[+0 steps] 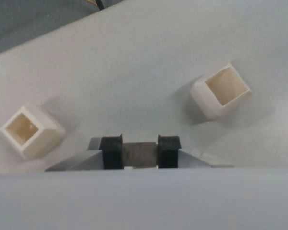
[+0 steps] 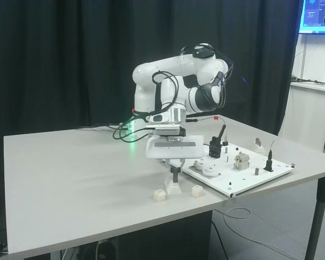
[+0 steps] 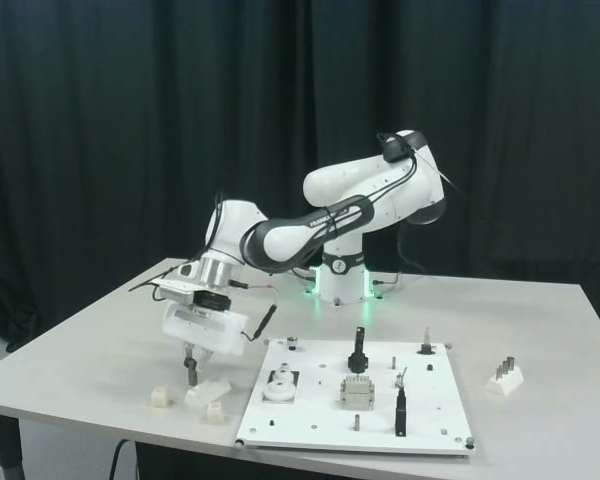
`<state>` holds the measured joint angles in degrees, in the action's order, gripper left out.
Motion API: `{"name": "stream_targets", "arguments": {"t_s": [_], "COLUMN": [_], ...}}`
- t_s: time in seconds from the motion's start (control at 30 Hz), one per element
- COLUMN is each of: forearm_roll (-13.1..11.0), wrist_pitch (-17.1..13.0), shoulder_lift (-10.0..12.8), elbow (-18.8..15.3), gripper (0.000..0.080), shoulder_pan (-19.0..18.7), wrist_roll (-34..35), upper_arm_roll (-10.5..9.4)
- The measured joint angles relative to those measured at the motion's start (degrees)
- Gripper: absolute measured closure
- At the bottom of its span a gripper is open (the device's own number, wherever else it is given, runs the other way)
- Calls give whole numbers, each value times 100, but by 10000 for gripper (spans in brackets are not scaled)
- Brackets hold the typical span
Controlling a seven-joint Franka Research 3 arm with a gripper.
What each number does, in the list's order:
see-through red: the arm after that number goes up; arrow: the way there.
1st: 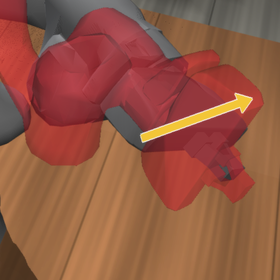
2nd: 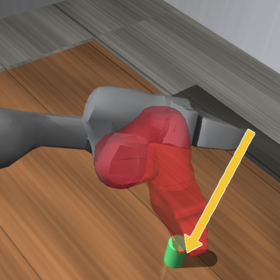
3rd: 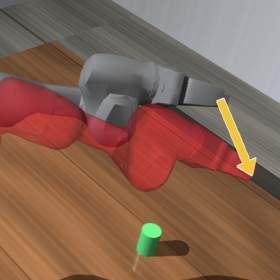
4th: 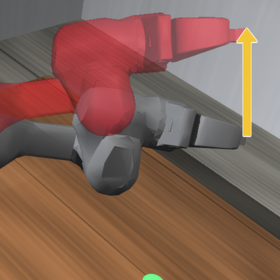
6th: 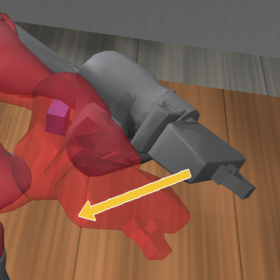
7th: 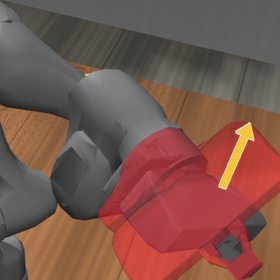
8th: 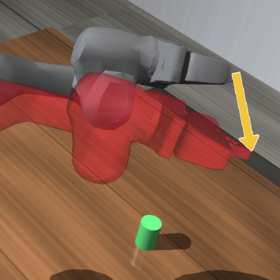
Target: Insert square peg 4.
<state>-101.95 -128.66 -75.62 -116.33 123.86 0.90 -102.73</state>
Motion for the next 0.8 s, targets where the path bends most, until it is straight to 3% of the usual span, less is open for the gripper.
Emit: {"name": "stream_targets", "arguments": {"t_s": [0.8], "forearm_roll": [62], "wrist_pitch": [13], "shoulder_lift": [17], "elbow": [-8], "gripper": [649], "shoulder_pan": [-21], "wrist_roll": [23], "upper_arm_roll": [68]}}
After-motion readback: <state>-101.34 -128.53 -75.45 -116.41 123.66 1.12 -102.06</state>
